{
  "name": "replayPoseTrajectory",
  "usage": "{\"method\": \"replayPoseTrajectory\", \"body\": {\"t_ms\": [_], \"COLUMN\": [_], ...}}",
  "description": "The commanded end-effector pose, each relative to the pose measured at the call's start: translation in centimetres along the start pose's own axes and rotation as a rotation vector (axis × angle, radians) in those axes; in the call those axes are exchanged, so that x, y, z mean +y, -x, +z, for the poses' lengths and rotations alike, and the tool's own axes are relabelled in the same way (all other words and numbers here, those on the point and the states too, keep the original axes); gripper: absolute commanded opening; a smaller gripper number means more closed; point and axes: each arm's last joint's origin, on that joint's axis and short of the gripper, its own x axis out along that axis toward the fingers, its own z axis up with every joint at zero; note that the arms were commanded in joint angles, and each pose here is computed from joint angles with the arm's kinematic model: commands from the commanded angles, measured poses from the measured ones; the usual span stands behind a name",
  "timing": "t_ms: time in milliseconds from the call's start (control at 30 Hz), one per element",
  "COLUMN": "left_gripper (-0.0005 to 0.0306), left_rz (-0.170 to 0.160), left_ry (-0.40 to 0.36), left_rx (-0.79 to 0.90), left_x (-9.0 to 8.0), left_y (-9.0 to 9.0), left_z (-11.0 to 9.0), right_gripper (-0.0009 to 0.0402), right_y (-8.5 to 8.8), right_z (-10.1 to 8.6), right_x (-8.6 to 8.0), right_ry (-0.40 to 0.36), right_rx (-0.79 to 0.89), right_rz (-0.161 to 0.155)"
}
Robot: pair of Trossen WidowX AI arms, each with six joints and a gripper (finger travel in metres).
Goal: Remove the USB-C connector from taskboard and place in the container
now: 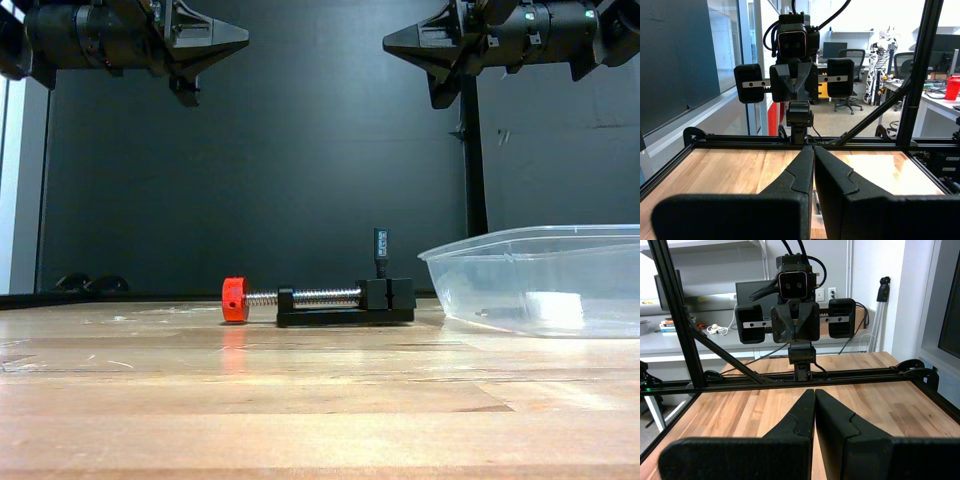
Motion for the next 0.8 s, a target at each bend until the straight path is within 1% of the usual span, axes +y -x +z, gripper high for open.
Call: {"method": "replayPoseTrajectory", "body": {"t_ms": [33, 800], "left_gripper": [0.0, 0.0], "left_rz": [0.0, 0.0], "left_ry": [0.0, 0.0], "left_rx": [0.0, 0.0], "left_x": [0.0, 0.01], "left_y": [-0.01, 0.0], "left_z": [-0.01, 0.0], "right_gripper": [0.0, 0.0], "right_y": [-0.01, -0.04], "right_z": [0.01, -0.09], "right_x": [0.0, -0.01], "right_ry": [0.002, 0.001], "right_rx": [0.0, 0.009], "right_rz": [-0.001, -0.001]}}
